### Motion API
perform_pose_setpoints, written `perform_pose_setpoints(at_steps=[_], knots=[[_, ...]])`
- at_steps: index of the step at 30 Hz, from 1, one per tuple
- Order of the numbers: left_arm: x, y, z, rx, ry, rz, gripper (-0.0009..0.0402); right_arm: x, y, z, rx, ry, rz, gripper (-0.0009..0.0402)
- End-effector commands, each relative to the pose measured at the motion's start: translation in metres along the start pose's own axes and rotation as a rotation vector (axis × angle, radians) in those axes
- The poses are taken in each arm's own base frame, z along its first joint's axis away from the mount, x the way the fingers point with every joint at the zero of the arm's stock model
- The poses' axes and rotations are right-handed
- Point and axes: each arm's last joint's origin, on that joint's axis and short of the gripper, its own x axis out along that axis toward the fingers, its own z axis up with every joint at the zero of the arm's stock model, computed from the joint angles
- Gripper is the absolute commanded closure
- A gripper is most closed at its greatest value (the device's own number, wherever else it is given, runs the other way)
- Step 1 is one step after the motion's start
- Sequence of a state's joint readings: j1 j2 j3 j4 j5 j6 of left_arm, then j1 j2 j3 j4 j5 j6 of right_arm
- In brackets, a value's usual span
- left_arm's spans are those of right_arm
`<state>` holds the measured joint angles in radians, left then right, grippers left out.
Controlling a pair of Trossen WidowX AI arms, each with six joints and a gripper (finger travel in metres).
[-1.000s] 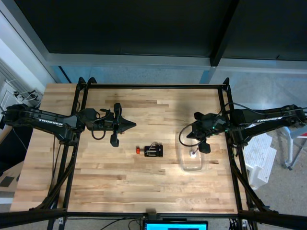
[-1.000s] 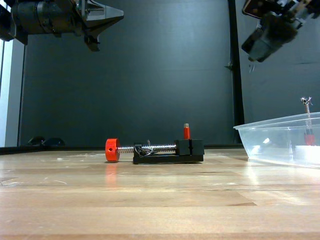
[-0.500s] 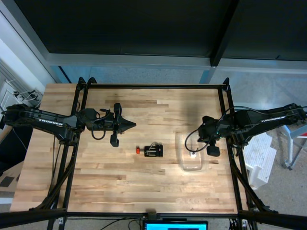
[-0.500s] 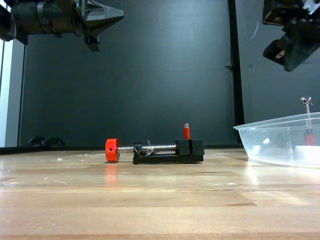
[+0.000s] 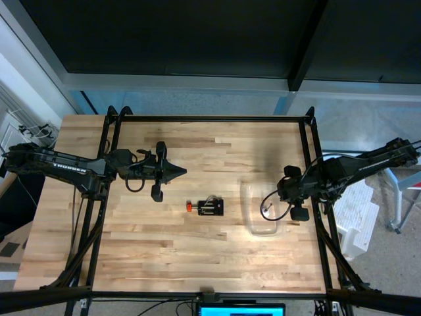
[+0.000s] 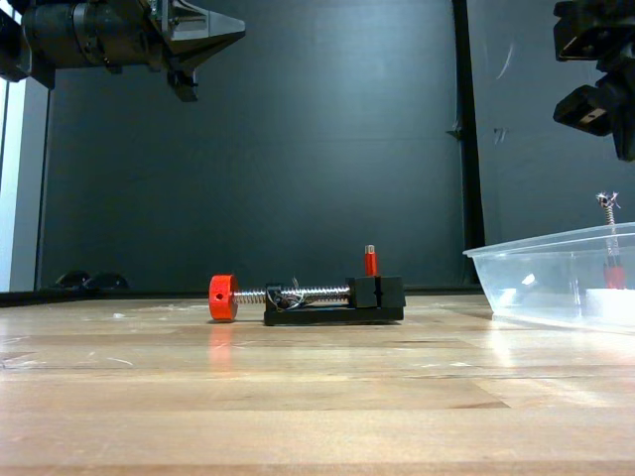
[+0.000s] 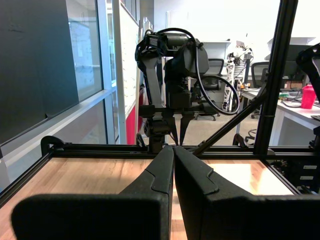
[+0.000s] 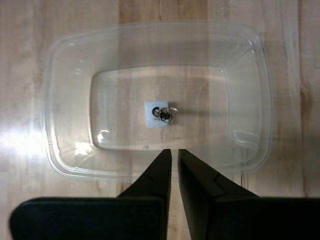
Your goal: Pick the RCA connector and install on taskboard
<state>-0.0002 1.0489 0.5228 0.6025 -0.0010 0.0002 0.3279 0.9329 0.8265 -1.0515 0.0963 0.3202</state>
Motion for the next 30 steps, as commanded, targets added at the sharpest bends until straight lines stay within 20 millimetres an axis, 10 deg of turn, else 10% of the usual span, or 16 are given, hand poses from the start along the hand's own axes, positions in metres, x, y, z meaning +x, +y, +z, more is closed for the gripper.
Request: perform_pose_setpoints(at_steps=[1,14,30], knots=[[0.000,0.000,0.000,0.000,0.000,0.000,0.0393,0.003,0.000,0.000,0.012,0.006,-0.021,0.0329],[0.000,0.000,0.000,0.000,0.000,0.000,0.0393,0.022,0.006,-0.001,0.010,0.011,-0.040,0.0216],[0.000,0.000,0.000,0.000,0.000,0.000,0.0393,0.051,0.014,0.009,-0.005,0.006,-0.055,0.0208]])
